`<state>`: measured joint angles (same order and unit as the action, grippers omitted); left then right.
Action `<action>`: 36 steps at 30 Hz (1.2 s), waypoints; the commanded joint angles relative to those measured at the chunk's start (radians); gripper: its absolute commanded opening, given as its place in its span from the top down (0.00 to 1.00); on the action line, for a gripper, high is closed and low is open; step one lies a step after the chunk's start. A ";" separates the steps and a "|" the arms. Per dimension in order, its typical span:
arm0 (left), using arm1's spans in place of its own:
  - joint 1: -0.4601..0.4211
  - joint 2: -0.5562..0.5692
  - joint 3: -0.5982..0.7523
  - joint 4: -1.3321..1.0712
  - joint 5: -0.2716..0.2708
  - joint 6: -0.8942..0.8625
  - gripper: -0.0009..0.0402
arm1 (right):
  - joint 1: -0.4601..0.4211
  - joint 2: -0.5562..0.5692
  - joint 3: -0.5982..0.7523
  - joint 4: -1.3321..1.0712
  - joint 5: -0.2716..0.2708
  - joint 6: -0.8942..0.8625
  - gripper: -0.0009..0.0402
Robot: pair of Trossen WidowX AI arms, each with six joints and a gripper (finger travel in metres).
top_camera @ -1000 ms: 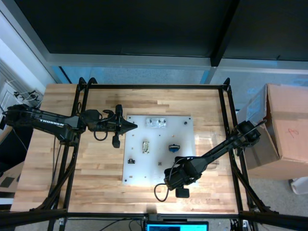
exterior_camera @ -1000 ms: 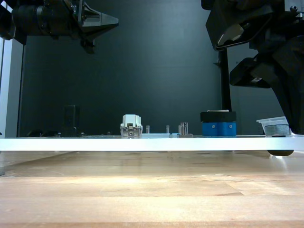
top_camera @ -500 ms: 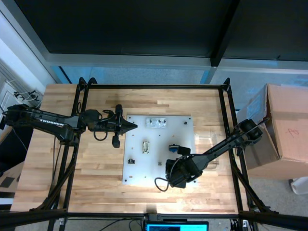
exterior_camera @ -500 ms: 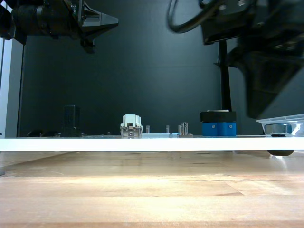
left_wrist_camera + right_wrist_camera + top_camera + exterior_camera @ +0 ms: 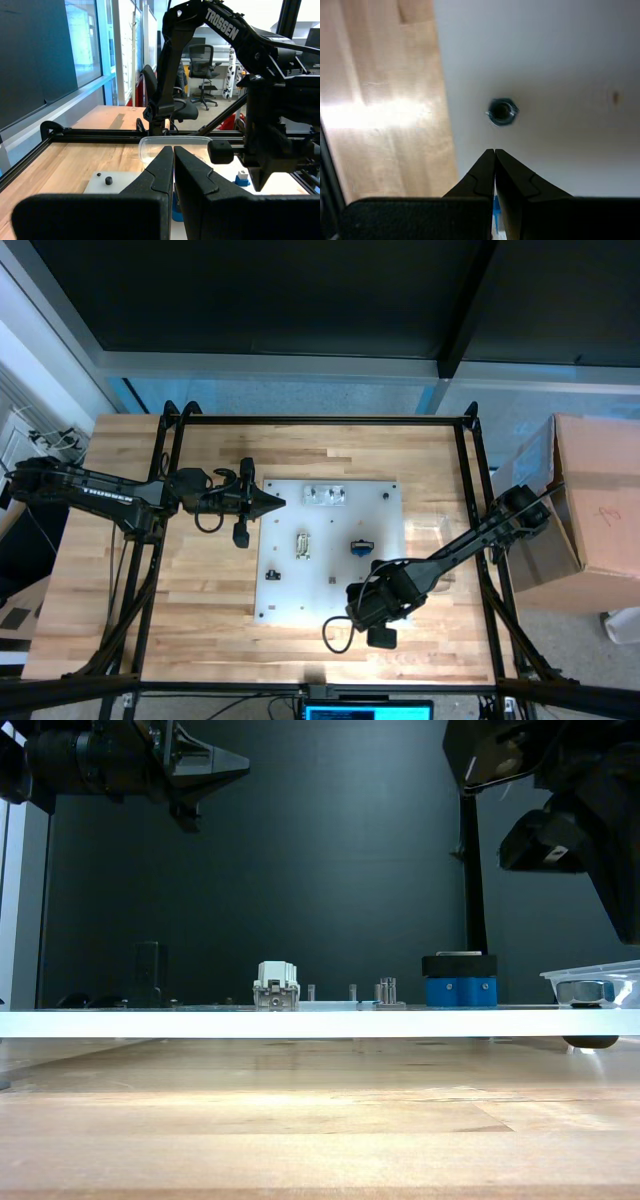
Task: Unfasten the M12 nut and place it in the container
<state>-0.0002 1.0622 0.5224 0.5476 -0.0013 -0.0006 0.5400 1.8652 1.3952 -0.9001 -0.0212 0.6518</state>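
The clear tray (image 5: pixel 601 974) sits at the low view's lower right, and the nut (image 5: pixel 585 991) shows in front of its wall, so from there it seems to lie inside. My right wrist camera puts it elsewhere: the nut rests on the white board (image 5: pixel 560 60), around the dark core of its stud (image 5: pixel 502 111), free of my fingers. What the tray itself holds I cannot tell; in the left wrist view my own fingers hide most of it (image 5: pixel 150 148).

My right gripper (image 5: pixel 494 151) is clenched on nothing, its tips pressed together and apart from the nut. In the high view it (image 5: pixel 374 608) hangs over the board's lower right corner, near the near edge. Wooden table (image 5: pixel 380 100) begins just beside the nut, so it stands close to the board's edge.

My left gripper (image 5: pixel 274 502) hovers at the board's left edge, left of centre in the high view, and is also clenched and empty (image 5: pixel 173 165). It is well apart from the right one, with open board between. A blue block (image 5: pixel 459 990) stands left of the nut. A cardboard box (image 5: pixel 595 510) fills the high view's right edge.
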 commanded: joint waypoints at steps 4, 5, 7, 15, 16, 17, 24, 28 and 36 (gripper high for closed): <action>0.000 0.000 0.000 0.000 0.000 0.000 0.98 | -0.001 0.011 -0.021 0.075 -0.029 -0.038 0.98; 0.000 0.000 0.000 0.000 0.000 0.000 0.98 | -0.001 0.011 -0.030 0.095 -0.035 -0.039 0.98; 0.000 0.000 0.000 0.000 0.000 0.000 0.98 | -0.001 0.011 -0.045 0.118 -0.036 -0.038 0.98; 0.000 0.000 0.000 0.000 0.000 0.000 0.98 | -0.004 0.011 -0.081 0.151 -0.032 -0.040 0.98; 0.000 0.000 0.000 0.000 0.000 0.000 0.98 | -0.005 0.011 -0.089 0.163 -0.033 -0.039 0.98; 0.000 0.000 0.000 0.000 0.000 0.000 0.98 | -0.006 0.010 -0.095 0.174 -0.033 -0.039 0.98; 0.000 0.000 0.000 0.000 0.000 0.000 0.98 | -0.012 0.010 -0.103 0.183 0.000 -0.039 0.98; 0.000 0.000 0.000 0.000 0.000 0.000 0.98 | -0.014 0.009 -0.103 0.175 0.005 -0.039 0.98; 0.000 0.000 0.000 0.000 0.000 0.000 0.98 | -0.017 0.007 -0.101 0.146 0.076 -0.029 0.98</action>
<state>-0.0002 1.0622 0.5224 0.5472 -0.0013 -0.0006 0.5228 1.8744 1.2922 -0.7353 -0.0059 0.6113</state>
